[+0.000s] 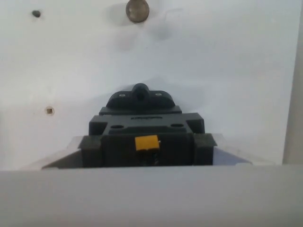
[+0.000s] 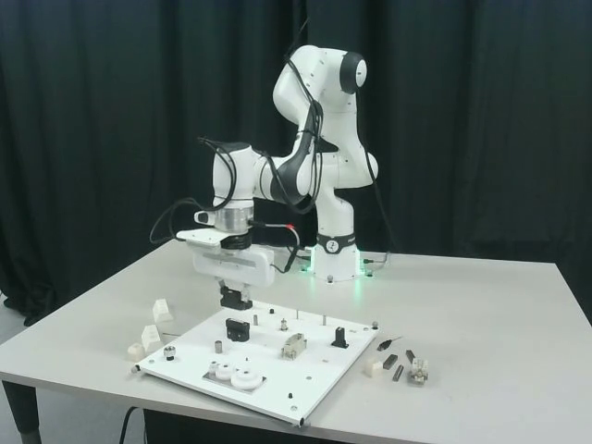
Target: Place D-SUB.
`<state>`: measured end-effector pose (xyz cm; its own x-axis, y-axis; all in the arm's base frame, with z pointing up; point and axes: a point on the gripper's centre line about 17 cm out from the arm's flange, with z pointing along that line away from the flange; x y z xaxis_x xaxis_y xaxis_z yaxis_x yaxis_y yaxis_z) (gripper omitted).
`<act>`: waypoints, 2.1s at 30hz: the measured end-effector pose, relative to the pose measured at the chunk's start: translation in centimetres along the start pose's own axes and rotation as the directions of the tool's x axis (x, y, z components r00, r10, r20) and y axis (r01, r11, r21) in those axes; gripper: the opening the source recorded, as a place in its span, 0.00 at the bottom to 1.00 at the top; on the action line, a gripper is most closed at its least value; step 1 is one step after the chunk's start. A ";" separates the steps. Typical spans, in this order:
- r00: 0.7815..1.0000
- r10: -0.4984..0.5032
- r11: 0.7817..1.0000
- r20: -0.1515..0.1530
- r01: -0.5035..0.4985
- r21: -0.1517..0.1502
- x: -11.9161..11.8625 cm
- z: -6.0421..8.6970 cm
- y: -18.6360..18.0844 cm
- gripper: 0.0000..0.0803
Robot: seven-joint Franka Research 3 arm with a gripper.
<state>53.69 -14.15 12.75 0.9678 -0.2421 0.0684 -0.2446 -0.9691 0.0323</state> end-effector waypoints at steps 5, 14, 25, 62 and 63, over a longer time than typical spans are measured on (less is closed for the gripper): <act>1.000 0.000 1.000 0.003 0.000 0.001 0.1 -0.2 0.1 0.48; 1.000 -0.001 1.000 0.003 0.001 0.000 0.1 -0.2 0.2 0.48; 1.000 -0.006 1.000 -0.011 0.006 -0.005 0.6 -0.5 0.7 0.48; 0.974 -0.170 0.970 -0.150 0.139 -0.200 12.9 2.6 18.3 0.48; 0.973 -0.174 0.970 -0.150 0.143 -0.197 13.1 2.9 18.7 0.48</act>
<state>61.98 -35.58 11.32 0.9758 -0.0601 0.2101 -0.1107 -0.9650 0.2379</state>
